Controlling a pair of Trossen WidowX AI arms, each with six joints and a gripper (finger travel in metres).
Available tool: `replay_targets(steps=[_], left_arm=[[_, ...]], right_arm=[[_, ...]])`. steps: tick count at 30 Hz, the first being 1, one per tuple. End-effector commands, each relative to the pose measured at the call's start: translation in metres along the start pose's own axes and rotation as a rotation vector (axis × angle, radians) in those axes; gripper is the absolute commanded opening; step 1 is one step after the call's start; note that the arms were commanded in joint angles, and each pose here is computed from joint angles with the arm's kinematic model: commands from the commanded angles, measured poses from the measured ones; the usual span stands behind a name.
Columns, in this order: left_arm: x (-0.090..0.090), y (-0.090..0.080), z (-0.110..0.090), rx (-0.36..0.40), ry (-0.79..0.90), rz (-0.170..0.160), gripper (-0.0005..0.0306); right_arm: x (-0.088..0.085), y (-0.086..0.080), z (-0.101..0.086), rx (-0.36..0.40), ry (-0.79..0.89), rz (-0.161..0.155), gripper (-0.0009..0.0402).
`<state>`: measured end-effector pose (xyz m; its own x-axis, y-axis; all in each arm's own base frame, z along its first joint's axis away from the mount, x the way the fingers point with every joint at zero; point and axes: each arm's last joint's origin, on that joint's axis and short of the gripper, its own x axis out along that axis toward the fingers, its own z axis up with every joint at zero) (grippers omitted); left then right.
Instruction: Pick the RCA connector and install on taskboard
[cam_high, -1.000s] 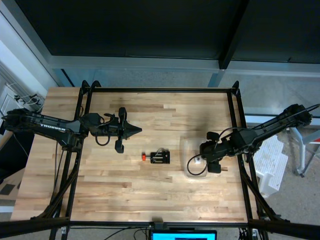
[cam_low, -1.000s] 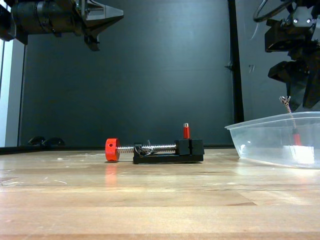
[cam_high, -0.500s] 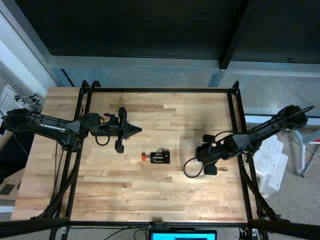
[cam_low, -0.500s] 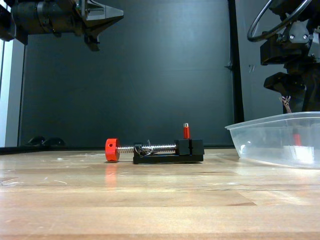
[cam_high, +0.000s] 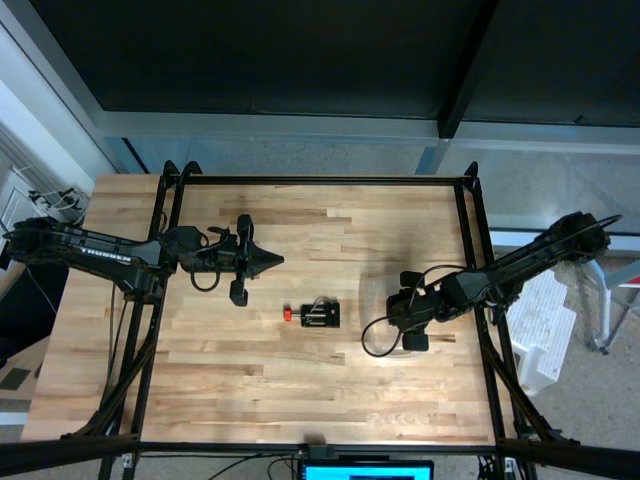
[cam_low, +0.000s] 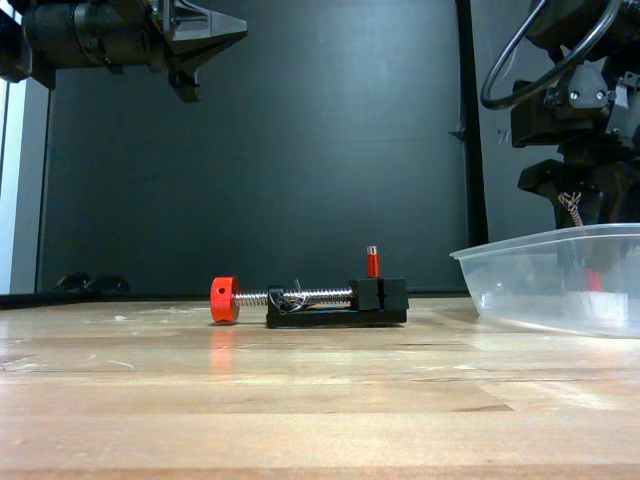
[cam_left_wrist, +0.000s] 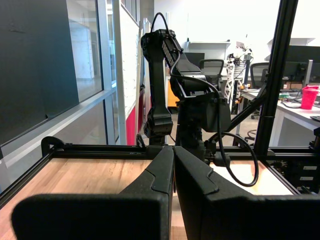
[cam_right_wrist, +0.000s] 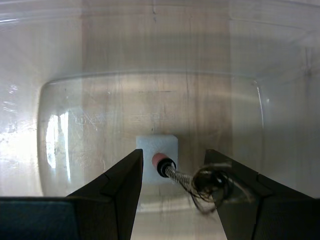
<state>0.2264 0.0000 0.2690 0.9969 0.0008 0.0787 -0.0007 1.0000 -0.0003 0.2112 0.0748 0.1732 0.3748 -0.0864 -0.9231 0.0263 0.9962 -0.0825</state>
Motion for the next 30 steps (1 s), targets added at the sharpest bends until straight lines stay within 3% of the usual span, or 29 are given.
replay_targets(steps=[1, 25, 30], left_arm=[[0.0001, 0.0000, 0.0001, 0.000, 0.000, 0.000, 0.0000], [0.0001, 0.0000, 0.0001, 0.000, 0.000, 0.000, 0.0000], [0.0001, 0.0000, 0.0001, 0.000, 0.000, 0.000, 0.0000]], right_arm=[[0.0022, 0.0005, -0.0003, 0.000, -0.006, 0.002, 0.0169], [0.0084, 0.0010, -0.0070, -0.006, -0.005, 0.008, 0.0168], [0.0083, 0.0015, -0.0072, -0.008, -0.005, 0.009, 0.0146]])
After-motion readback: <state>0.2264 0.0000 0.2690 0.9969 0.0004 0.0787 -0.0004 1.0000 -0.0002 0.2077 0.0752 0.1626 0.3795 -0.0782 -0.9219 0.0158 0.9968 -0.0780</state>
